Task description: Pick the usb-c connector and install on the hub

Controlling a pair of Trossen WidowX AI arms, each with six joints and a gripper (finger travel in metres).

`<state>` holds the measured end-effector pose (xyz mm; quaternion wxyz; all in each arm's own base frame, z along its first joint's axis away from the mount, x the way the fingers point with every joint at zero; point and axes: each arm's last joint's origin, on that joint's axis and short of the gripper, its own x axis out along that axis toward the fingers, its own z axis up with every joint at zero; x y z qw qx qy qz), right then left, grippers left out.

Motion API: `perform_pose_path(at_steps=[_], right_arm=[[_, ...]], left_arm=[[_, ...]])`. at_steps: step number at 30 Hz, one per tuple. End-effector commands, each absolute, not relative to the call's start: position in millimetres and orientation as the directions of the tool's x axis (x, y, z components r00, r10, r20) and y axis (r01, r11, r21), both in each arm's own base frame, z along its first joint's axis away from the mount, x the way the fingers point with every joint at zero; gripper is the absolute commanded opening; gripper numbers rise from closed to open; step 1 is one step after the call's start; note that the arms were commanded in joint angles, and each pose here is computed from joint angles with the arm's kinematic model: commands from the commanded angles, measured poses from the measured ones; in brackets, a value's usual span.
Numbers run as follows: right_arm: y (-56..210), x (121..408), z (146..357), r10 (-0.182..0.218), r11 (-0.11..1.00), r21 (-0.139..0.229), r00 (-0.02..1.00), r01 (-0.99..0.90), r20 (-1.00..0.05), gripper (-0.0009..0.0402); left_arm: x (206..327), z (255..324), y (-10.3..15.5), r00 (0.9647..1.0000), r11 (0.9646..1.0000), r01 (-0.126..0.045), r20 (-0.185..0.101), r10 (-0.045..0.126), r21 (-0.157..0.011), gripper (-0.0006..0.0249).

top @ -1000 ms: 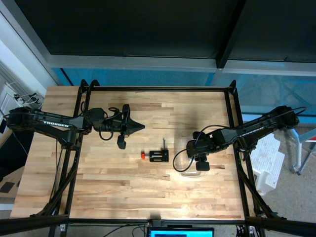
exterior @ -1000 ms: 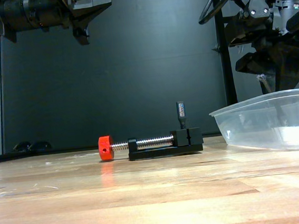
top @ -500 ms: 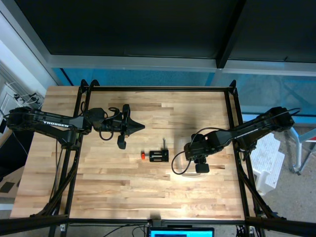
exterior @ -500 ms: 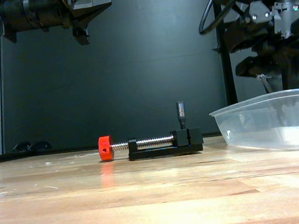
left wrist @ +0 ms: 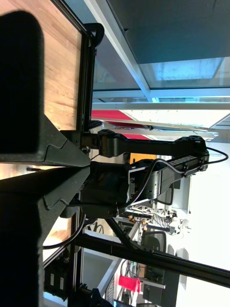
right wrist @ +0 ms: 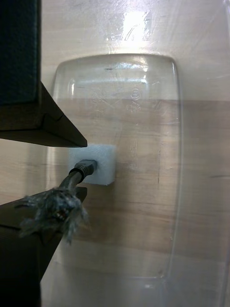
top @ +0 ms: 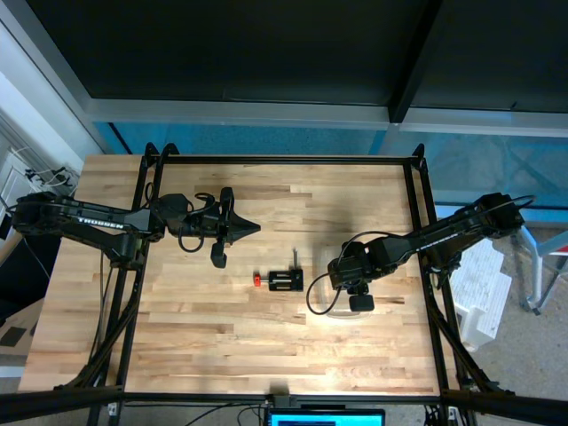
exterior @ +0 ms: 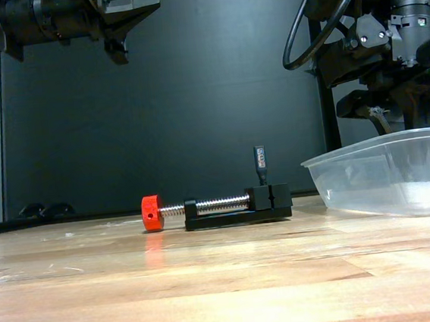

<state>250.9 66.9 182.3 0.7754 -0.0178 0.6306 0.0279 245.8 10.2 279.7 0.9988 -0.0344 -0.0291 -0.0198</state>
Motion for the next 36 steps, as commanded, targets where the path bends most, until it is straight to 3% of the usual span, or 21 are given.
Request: perform_pose_path(at_steps=[1, 18, 23, 29, 36], right_arm=[[67.3, 252.0, 182.4, 0.023, 0.998, 0.010, 0.214, -0.065, -0.977, 0.0112], [67.0, 252.3, 182.2, 0.023, 0.998, 0.011, 0.218, -0.056, -0.976, 0.0100], [67.1, 252.6, 182.3, 0.024, 0.999, 0.015, 0.221, -0.041, -0.975, 0.0073], [67.0, 252.5, 182.3, 0.024, 0.999, 0.017, 0.220, -0.034, -0.975, 0.0002], [66.9, 252.0, 182.1, 0.022, 0.999, 0.015, 0.215, -0.035, -0.976, -0.0001]], left_arm=[[245.9, 279.8, 10.3, 0.9975, 0.9969, 0.041, 0.060, -0.037, -0.067, 0.0000], [245.9, 279.8, 10.3, 0.9975, 0.9969, 0.041, 0.060, -0.037, -0.067, 0.0000], [245.9, 279.8, 10.3, 0.9975, 0.9969, 0.041, 0.060, -0.037, -0.067, 0.0000], [245.9, 279.8, 10.2, 0.9975, 0.9969, 0.042, 0.060, -0.037, -0.067, 0.0000], [245.9, 279.8, 10.3, 0.9975, 0.9969, 0.041, 0.060, -0.037, -0.067, 0.0000]])
